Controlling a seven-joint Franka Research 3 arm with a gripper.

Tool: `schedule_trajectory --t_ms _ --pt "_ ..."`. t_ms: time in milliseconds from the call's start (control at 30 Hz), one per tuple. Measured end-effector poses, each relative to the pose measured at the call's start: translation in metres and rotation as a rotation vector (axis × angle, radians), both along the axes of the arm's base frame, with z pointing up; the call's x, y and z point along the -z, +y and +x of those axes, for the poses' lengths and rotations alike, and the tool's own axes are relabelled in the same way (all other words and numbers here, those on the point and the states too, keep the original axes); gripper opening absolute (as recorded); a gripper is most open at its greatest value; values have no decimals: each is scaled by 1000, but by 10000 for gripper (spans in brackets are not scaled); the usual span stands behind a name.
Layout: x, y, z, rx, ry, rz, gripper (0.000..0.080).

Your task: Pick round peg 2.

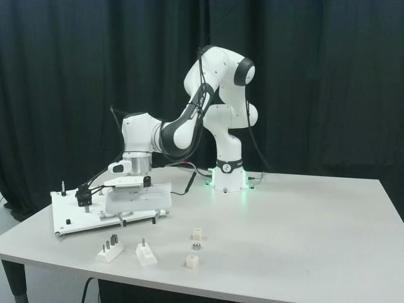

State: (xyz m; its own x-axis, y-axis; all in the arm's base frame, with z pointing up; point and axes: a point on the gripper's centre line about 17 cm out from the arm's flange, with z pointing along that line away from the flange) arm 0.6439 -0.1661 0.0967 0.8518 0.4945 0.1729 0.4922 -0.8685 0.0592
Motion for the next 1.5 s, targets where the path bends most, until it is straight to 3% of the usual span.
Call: schedule_trajectory --t_ms 667,867,1500 --pt "27 -4 11 -2 19 13 800" --pt "35 -2 13 -54 23 8 800" --pt "59 4 -2 -152 60 -2 800"
